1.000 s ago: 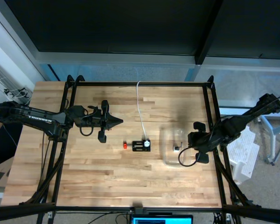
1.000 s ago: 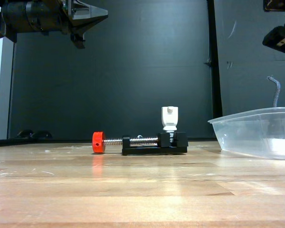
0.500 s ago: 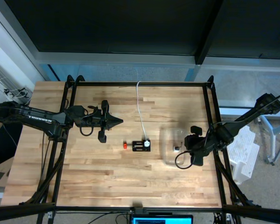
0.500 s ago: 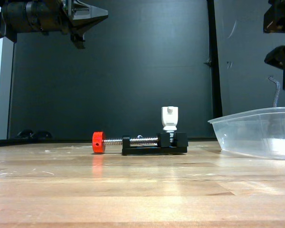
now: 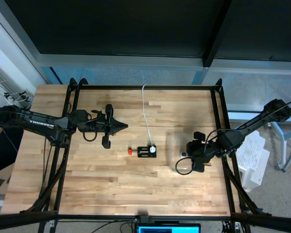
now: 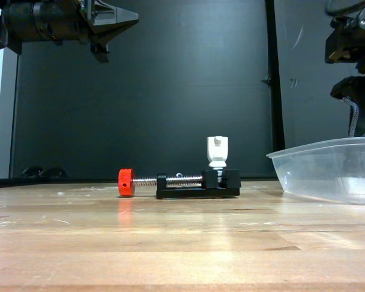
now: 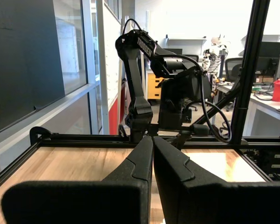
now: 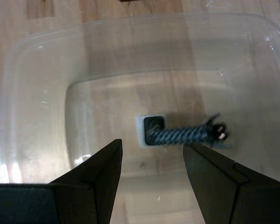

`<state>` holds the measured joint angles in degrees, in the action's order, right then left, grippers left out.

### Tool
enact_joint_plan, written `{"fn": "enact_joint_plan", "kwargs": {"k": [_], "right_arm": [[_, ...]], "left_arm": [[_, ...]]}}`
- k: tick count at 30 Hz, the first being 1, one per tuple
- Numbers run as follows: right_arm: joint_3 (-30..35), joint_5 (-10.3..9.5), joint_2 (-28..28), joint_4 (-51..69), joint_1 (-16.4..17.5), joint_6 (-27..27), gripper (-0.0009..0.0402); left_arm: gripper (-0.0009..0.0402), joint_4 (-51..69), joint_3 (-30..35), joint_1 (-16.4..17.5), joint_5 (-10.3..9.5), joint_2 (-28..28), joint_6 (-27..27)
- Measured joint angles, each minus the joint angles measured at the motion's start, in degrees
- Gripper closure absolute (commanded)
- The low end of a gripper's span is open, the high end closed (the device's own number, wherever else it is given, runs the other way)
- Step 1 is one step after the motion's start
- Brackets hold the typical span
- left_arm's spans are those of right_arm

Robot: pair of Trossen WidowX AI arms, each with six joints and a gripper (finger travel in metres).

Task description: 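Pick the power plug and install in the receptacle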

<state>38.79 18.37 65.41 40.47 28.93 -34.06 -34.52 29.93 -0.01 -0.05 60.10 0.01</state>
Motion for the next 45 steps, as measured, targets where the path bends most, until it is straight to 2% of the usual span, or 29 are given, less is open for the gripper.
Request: {"fn": "enact_joint_plan", "kwargs": {"k": [2, 9, 15, 28, 36, 45], "right_arm": [[0.0, 0.39, 0.7, -0.4, -0.8, 0.8, 0.0212], [-1.6, -0.07, 2.1, -5.4, -1.9, 3.2, 0.0212], [-3.7, -0.59, 2.3, -8.0, -1.9, 3.3, 0.0212], [-4.6, -0.13, 2.7, -9.3, -2.7, 3.3, 0.0214], [-4.6, -0.11, 3.7, -9.8, -2.9, 3.4, 0.0263], [-4.6, -1.05, 3.7, -10.0, -2.9, 3.5, 0.032]], "left_arm": [[0.0393, 0.0, 0.0, 0.0, 0.0, 0.0, 0.0], [0.0393, 0.0, 0.0, 0.0, 0.0, 0.0, 0.0], [0.0393, 0.0, 0.0, 0.0, 0.02, 0.0, 0.0], [0.0393, 0.0, 0.0, 0.0, 0.02, 0.0, 0.0], [0.0393, 0.0, 0.0, 0.0, 0.02, 0.0, 0.0], [0.0393, 0.0, 0.0, 0.0, 0.02, 0.0, 0.0]]}}
